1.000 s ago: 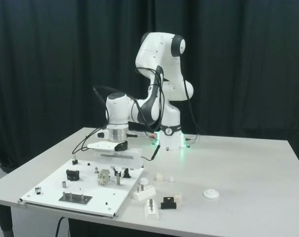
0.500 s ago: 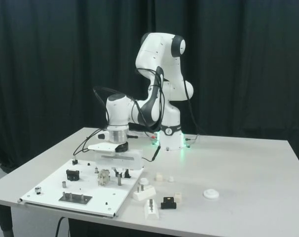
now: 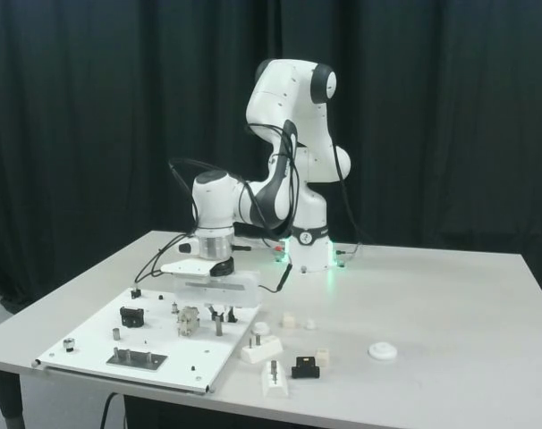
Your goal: Insert square peg 3.
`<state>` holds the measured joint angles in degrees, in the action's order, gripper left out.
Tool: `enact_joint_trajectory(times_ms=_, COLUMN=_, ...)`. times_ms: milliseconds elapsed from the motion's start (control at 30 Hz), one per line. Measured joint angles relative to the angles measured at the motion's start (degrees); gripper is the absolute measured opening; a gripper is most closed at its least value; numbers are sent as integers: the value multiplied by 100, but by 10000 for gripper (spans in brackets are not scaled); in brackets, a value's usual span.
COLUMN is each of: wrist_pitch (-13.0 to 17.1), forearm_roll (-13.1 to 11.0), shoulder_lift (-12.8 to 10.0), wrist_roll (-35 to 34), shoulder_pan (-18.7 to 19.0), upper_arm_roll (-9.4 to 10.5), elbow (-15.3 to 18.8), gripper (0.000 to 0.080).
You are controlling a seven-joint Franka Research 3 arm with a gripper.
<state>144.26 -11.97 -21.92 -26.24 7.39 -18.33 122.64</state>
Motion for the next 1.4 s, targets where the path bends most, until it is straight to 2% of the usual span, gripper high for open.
enact_joint_trajectory(times_ms=300, wrist_pitch=-66, forearm_roll=-8, shoulder_lift=11, wrist_roll=-34, shoulder_pan=3, upper_arm_roll=0, elbow=0, gripper=113)
enact_joint_trajectory(times_ms=1400, wrist_pitch=-24, forearm_roll=-4, shoulder_lift=0, wrist_roll=-211, shoulder_pan=3, upper_arm_roll=-11, elbow=-2, gripper=113)
